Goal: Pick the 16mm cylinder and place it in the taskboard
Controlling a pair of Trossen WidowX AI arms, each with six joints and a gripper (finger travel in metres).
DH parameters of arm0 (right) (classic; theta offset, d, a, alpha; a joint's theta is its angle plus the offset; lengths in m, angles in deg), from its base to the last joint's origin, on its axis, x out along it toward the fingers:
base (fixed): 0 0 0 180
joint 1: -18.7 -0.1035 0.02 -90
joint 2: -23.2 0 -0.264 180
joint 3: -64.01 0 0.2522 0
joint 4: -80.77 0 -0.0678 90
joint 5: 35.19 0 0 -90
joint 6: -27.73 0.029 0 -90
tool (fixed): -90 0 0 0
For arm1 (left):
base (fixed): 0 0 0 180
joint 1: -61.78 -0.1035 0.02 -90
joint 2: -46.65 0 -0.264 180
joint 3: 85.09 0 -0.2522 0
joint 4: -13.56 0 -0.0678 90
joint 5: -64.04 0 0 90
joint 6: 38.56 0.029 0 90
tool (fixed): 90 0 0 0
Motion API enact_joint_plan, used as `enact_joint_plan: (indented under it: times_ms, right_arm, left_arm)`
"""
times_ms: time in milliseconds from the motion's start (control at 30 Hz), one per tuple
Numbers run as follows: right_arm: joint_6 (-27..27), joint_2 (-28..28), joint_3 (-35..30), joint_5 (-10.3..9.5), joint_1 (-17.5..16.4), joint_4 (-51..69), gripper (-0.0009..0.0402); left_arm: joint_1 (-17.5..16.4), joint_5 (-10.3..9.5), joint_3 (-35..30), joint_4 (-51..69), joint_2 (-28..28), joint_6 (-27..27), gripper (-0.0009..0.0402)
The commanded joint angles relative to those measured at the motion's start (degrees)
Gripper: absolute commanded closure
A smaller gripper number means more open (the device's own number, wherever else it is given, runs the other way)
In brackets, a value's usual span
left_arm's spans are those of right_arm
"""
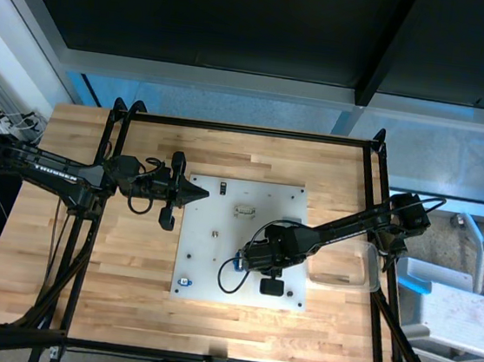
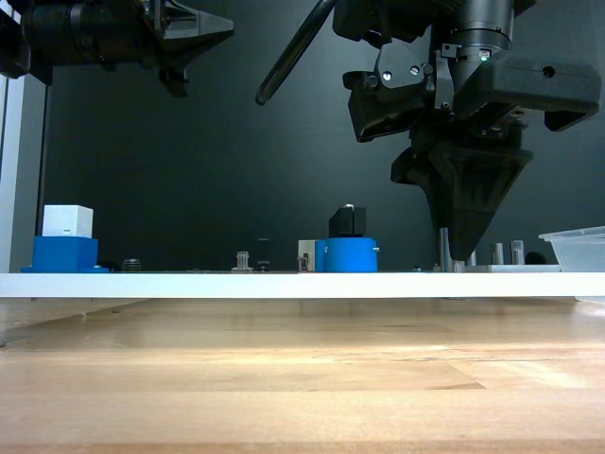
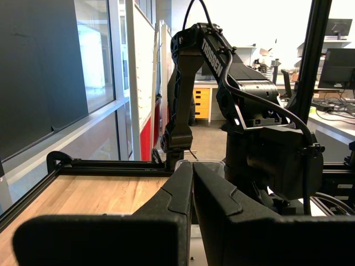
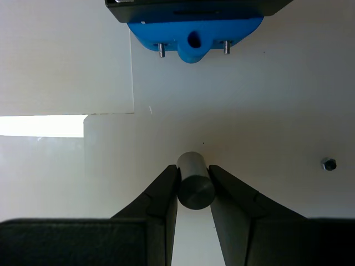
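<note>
1. Tabletop [image 1: 123, 307]: wooden, carries everything. An arm stands at each side edge.
2. Taskboard [image 1: 203, 255]: white square plate lying flat mid-tabletop. The right arm reaches in over it.
3. Clear tray [image 1: 341, 285]: just off the board's right edge, not involved now.
4. Left gripper [image 1: 199, 192]: parked high at the board's left edge and pointing inward. Its fingers are together with nothing between them, so ignore it.
5. Right gripper [image 4: 193, 168]: points straight down over the board's right-middle area. In the low view its tips are very near the plate.
6. Blue part [image 4: 194, 36]: sits on the board ahead of the right gripper, well apart from the fingers.
7. 16mm cylinder [image 4: 196, 185]: upright between the right gripper's fingers [image 4: 166, 188], which are clamped on its sides. You're looking at its flat top end.
8. Step, as a judgement: the pick is done and you're in the placing phase, with the peg held low over the board.
9. The wrist view shows no hole under the peg. You can't tell whether its lower end touches the plate or has entered a hole.
10. Next move calls for:
   - lining the peg up over its hole;
   - keeping it vertical;
   - lowering slowly;
   - parting the fingers only once it's seated.
</note>
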State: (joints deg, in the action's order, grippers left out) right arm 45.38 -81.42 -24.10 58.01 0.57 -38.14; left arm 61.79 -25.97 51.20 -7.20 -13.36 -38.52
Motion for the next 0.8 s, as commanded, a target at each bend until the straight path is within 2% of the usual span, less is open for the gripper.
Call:
enact_joint_plan:
  times_ms: [33,233,367,667,800]
  right_arm:
    - [0.04,0.04,-0.02,0.07,-0.02,0.02,0.0286]
    - [0.02,0.42,-0.04,0.22,-0.02,0.15,0.0225]
    - [0.02,0.94,-0.04,0.26,-0.02,0.52,0.0203]
    - [-0.02,3.43,-0.04,0.92,0.0,1.79,0.0202]
    - [-0.09,5.66,-0.04,1.79,0.04,2.29,0.0207]
  left_arm:
    - [0.0,0.0,0.0,-0.02,0.0,0.02,0.0393]
    - [0.0,0.0,0.0,-0.02,0.0,0.0,0.0393]
    - [0.0,0.0,0.0,-0.02,0.0,0.02,0.0393]
    - [-0.02,0.0,0.0,-0.02,0.0,0.02,0.0393]
    - [0.0,0.0,0.0,-0.02,0.0,0.02,0.0393]
